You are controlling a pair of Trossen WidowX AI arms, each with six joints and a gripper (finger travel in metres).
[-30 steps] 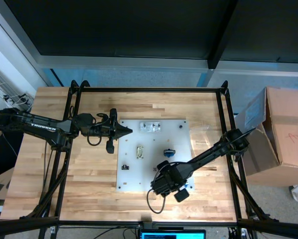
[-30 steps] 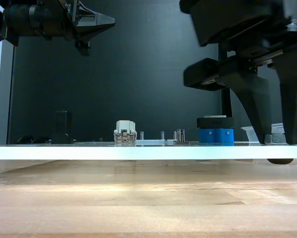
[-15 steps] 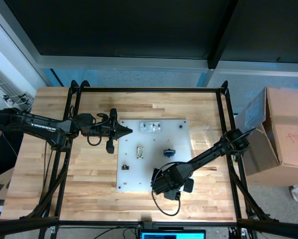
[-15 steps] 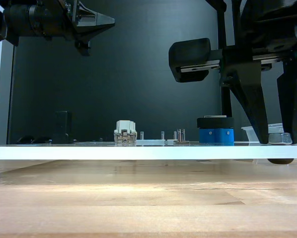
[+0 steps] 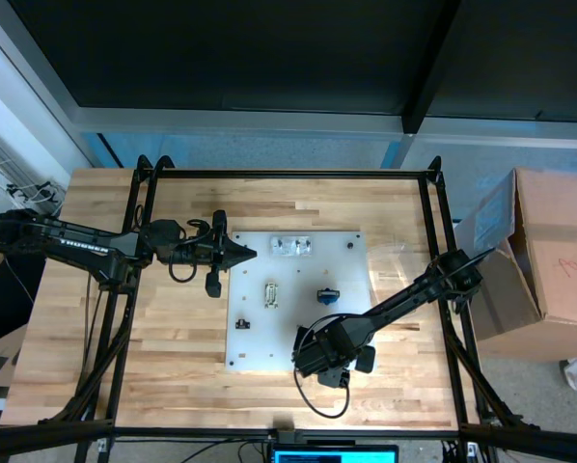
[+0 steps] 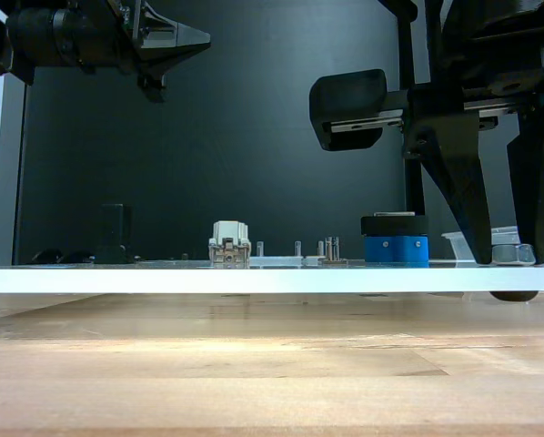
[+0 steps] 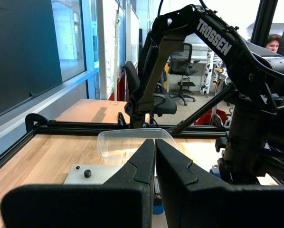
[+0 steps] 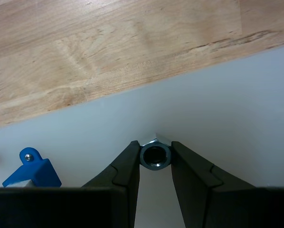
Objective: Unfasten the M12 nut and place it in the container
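right gripper (image 6: 510, 259) pinching nut (image 8: 155, 156), left gripper (image 5: 252, 254) (aloft)

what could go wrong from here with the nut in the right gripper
1. The right gripper, at the near right edge of the white board, pinches the M12 nut only at its fingertips; it could slip.
2. The nut sits low on the board; I cannot tell whether it is off its stud, so lifting might snag.
The left gripper hovers shut over its left edge.

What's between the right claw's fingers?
The silver nut, in the right wrist view; right gripper grips it at the white board. Left gripper hovers shut at its left edge.
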